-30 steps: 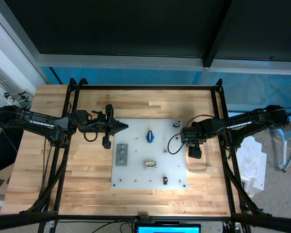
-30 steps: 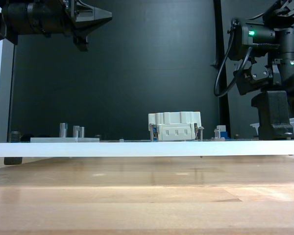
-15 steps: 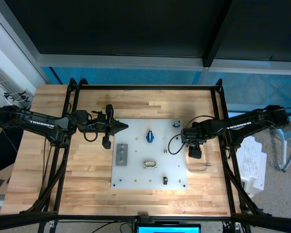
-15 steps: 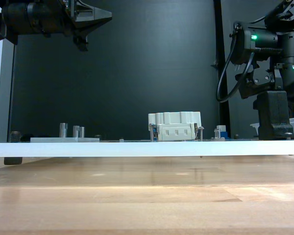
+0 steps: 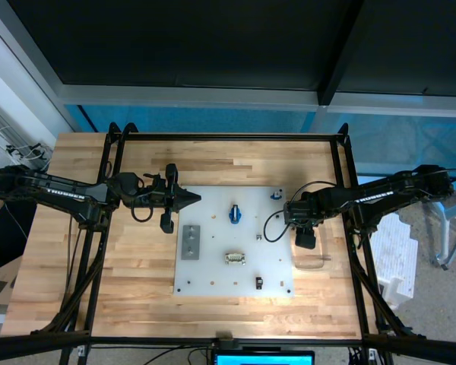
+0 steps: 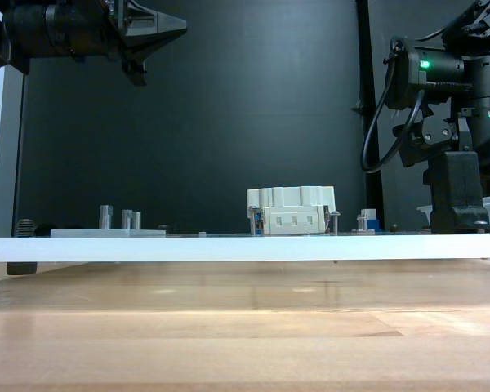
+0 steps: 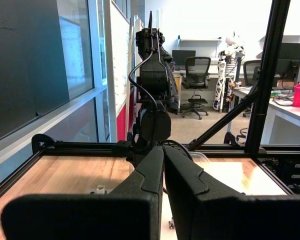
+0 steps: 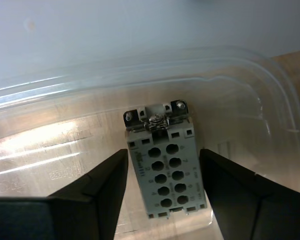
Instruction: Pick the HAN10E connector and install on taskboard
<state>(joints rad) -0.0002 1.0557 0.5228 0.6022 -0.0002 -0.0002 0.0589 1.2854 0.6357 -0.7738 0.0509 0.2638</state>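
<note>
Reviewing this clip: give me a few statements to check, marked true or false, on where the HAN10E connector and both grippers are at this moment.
1. The HAN10E connector lies in the clear tray. True.
2. The right gripper is shut on the connector. False: its fingers stand open on either side of it, with gaps.
3. The left gripper is shut and raised near the far-left corner of the taskboard. True.
4. The connector sits installed on the taskboard. False: it is in the tray, off the board's right edge.
</note>
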